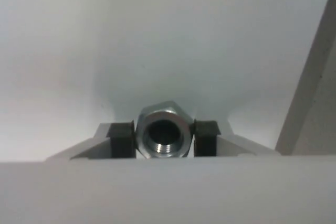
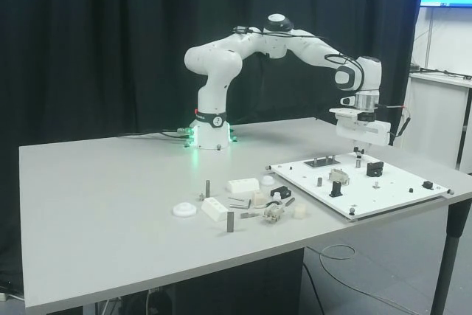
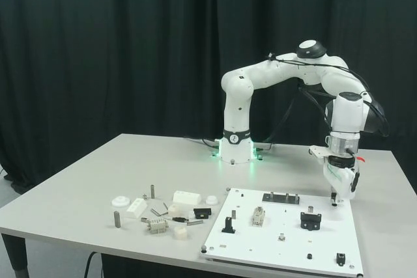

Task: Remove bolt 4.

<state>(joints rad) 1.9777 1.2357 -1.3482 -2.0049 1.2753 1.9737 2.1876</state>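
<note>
The gripper (image 1: 165,139) pinches a grey hexagonal metal piece (image 1: 164,132) between its two black pads (image 1: 122,139); its threaded bore faces the wrist camera, so it looks like a nut or a hollow bolt head, and I take it to be bolt 4. In the second room view the gripper (image 3: 336,198) hangs just above the far right corner of the white board (image 3: 326,242), at about 2 o'clock from the board's middle. Whether the piece is clear of the board cannot be told from either room view. Judging by the firm grip, the grasp is done; lifting it away and setting it down on the grey worktop (image 2: 110,189), perhaps by the loose parts (image 2: 243,201) at the board's 9 o'clock, remains.
</note>
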